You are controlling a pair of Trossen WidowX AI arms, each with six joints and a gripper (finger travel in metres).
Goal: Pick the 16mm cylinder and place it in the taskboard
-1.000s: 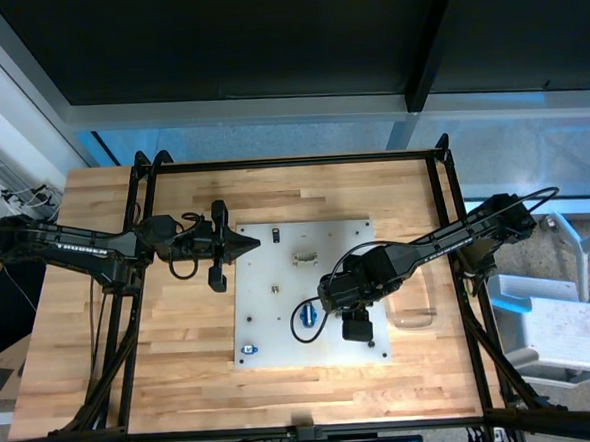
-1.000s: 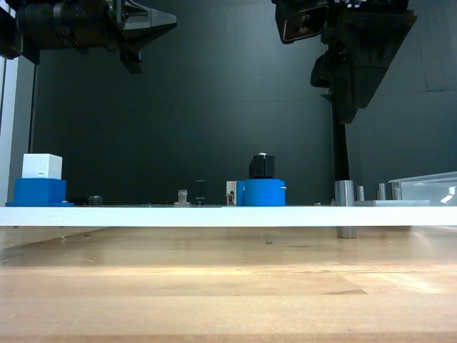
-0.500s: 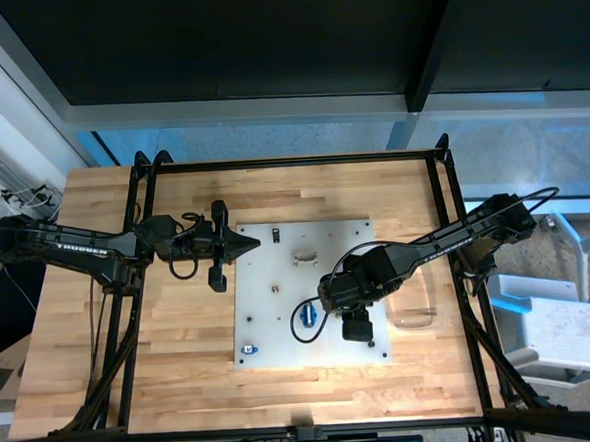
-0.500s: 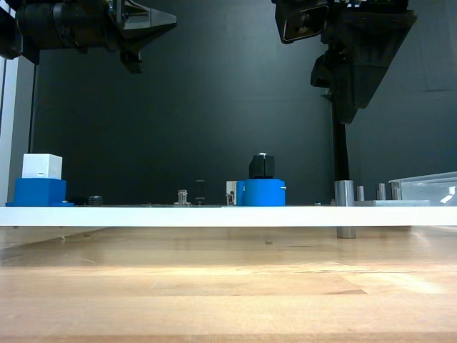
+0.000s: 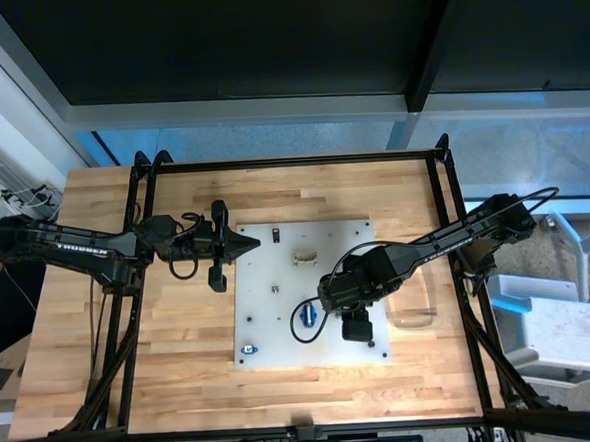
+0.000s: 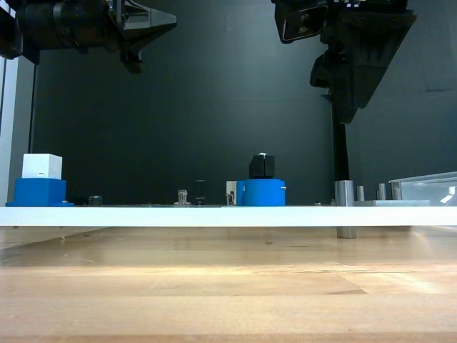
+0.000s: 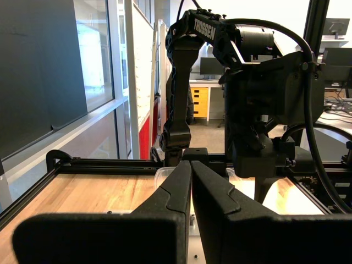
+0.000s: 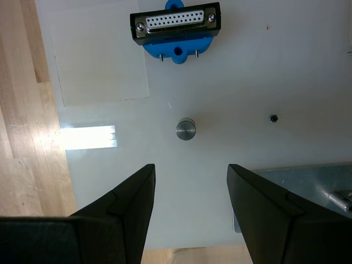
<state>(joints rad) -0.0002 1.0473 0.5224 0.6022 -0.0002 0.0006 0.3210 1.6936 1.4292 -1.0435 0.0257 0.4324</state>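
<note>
The cylinder (image 8: 186, 130) stands upright, seemingly seated in a hole of the white board (image 8: 308, 66), so placing looks done; the right gripper (image 8: 191, 168) hangs spread and empty above it, the left gripper (image 7: 191, 163) pressed together, parked by the board's left edge

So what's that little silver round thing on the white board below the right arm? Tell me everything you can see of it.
The 16mm cylinder is a small silver-grey metal peg, seen end-on with a round flat top. It stands upright on the white taskboard, near a blue connector. The open right gripper hovers above without touching; the shut left gripper hangs by the board's left edge.
</note>
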